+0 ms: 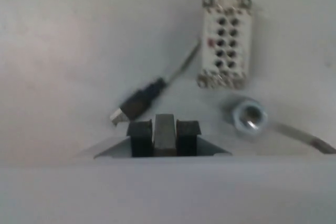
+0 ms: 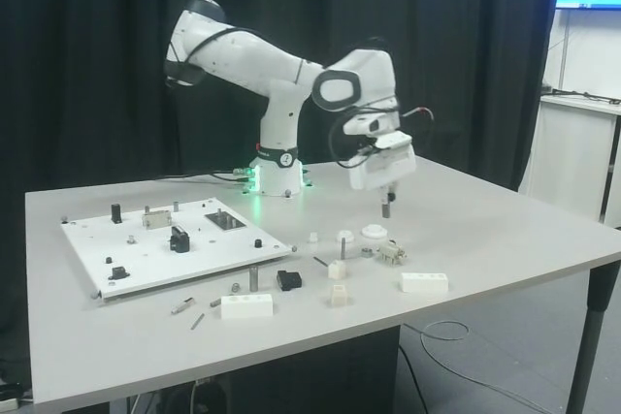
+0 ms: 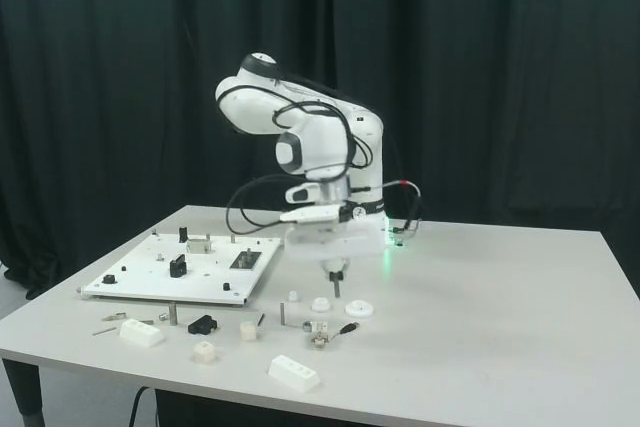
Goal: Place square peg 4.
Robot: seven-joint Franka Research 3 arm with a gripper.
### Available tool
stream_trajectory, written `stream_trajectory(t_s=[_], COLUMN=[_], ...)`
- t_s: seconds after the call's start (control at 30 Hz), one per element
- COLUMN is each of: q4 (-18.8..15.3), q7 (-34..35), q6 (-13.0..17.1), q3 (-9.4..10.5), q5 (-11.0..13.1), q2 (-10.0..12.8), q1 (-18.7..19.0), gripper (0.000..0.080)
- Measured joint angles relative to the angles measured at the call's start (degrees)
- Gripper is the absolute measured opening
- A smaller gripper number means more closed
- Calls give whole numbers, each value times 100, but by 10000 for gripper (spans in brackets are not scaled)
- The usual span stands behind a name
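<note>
holding a grey square peg [image 1: 165, 134] between two black fingers [image 1: 139, 137], closed on its two flat sides, peg upright and hanging below the fingertips. in the first room view, peg [image 2: 385, 206] well above the surface [image 2: 505, 230], over the scatter of loose parts and well apart from the white board [image 2: 175, 244] on the far side of the arm's reach.

for a clean placement: best to carry the peg level across to the board, keeping height until clear of the upright pins and small white blocks below. judging by the task, target likely a square hole in the board, though which one cannot be told from here. worth lining up the peg's flat faces with the hole's edges before descending, since a square peg jams if twisted even slightly. slow, straight lowering, grip kept firm until the peg seats, then release. risk: slipping in the grip or catching a corner on the hole's rim.

directly under the wrist camera: a white connector block [image 1: 224, 42] with two rows of holes, a black plug on a cable [image 1: 139, 103], and a metal nut [image 1: 248, 117], all lying on the surface and not touched.

arm pose: base [image 2: 277, 176] at the back of the surface, upper links arched up and forward, elbow high, wrist folded so the hand [image 3: 335, 237] points straight down. in the second room view, peg tip [image 3: 336, 287] above the small white parts near the front.
</note>
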Motion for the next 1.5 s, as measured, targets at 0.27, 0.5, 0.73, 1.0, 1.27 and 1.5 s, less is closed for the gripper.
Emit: stream_trajectory(t_s=[0.27,0.5,0.73,1.0,1.27,1.5], q4=[407,624,720,759,808,850], q7=[308,485,592,692,751,776], q6=[-30,-218,-361,-365,-358,-356], q3=[-390,-510,-553,-669,-750,-800], q5=[-140,-178,-217,-348,-444,-568], q2=[47,46,45,36,-35,-160], q1=[802,1217,1433,1559,1632,1666], gripper=[92,92,92,92,92,92])
